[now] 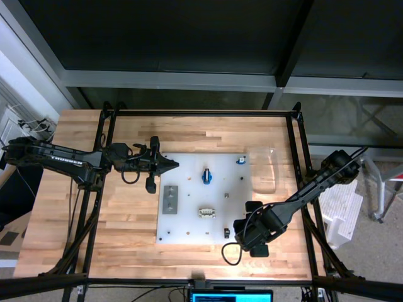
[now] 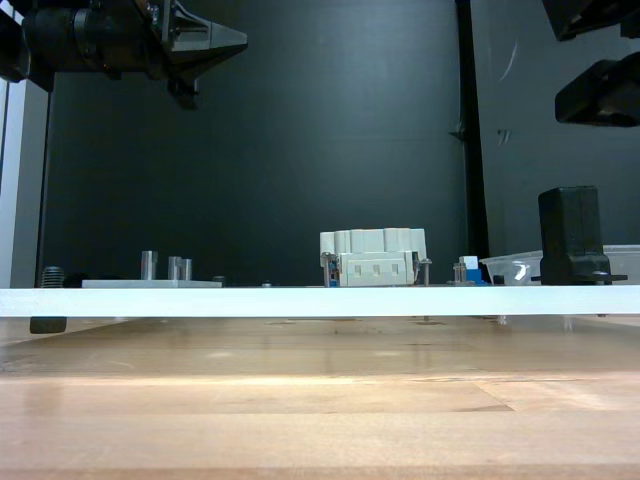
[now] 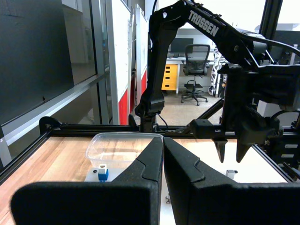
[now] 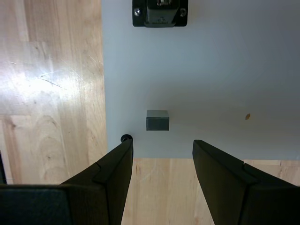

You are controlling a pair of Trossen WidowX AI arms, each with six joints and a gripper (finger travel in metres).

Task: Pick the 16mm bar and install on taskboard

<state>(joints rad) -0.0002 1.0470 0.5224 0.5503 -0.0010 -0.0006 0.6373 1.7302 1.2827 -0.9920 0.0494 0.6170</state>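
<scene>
Right gripper (image 4: pixel 162 143), jaws spread, hangs over the 16mm bar (image 4: pixel 157 120) at the near right corner of the taskboard (image 4: pixel 234 70). Small, rigid and probably slick, it suits a centred side pinch. Left gripper (image 1: pixel 171 165), closed, hovers over the taskboard's far left edge.

You had a clear plastic tub (image 3: pixel 117 150) just ahead of the left gripper (image 3: pixel 163 143), with an office chair (image 3: pixel 195 58) far beyond its fingertips. Wooden table (image 4: pixel 51 93) showed outside one finger of the right gripper (image 4: pixel 161 145).
</scene>
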